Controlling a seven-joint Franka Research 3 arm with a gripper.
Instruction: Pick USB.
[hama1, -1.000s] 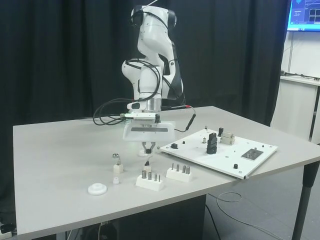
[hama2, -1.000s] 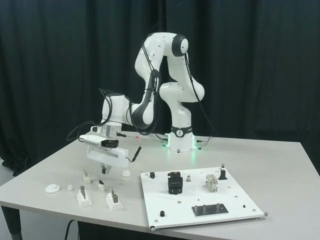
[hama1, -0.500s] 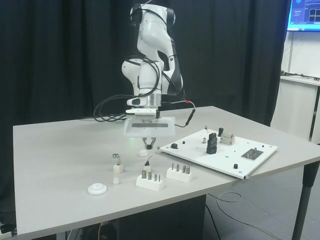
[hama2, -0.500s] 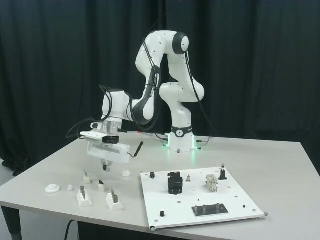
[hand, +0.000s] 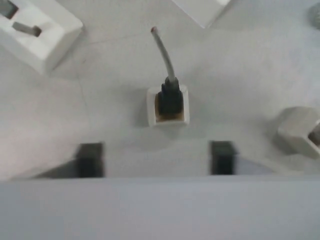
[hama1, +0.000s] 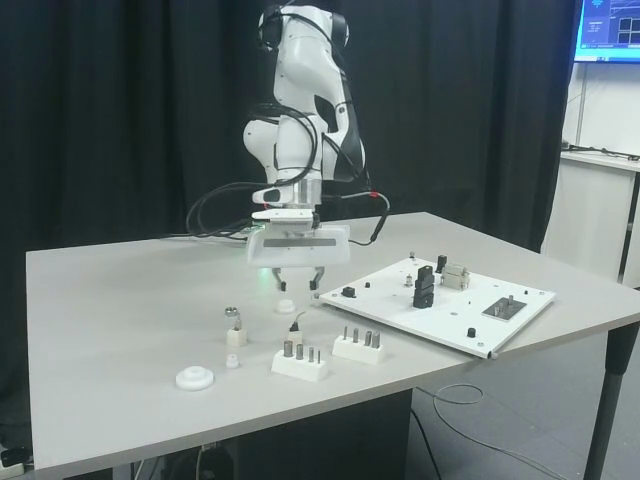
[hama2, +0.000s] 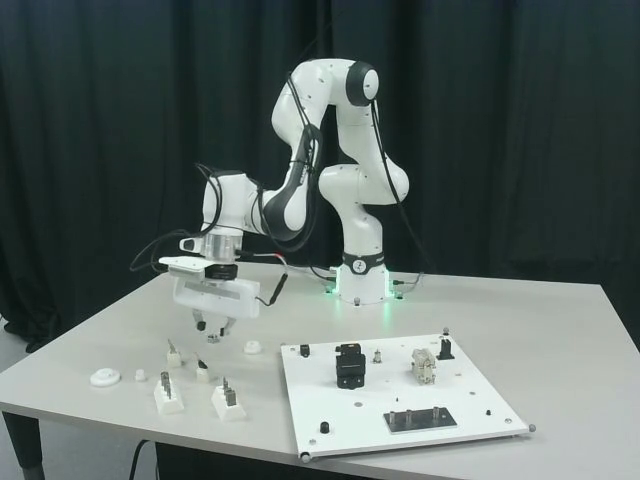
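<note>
I should drop straight down and centre my pincer (hand: 156, 159) over the USB (hand: 170, 96), which stands plugged in its small white holder (hand: 168, 106) on the grey counter (hand: 240, 75) (stub of cable sticking up). My pincer hangs above it, spread wide, holding and touching nothing.

A white arm (hama2: 330, 120) with black joints is seen, black cables (hama2: 160, 258) looped off it, green glow at its base (hama2: 362, 290).
</note>
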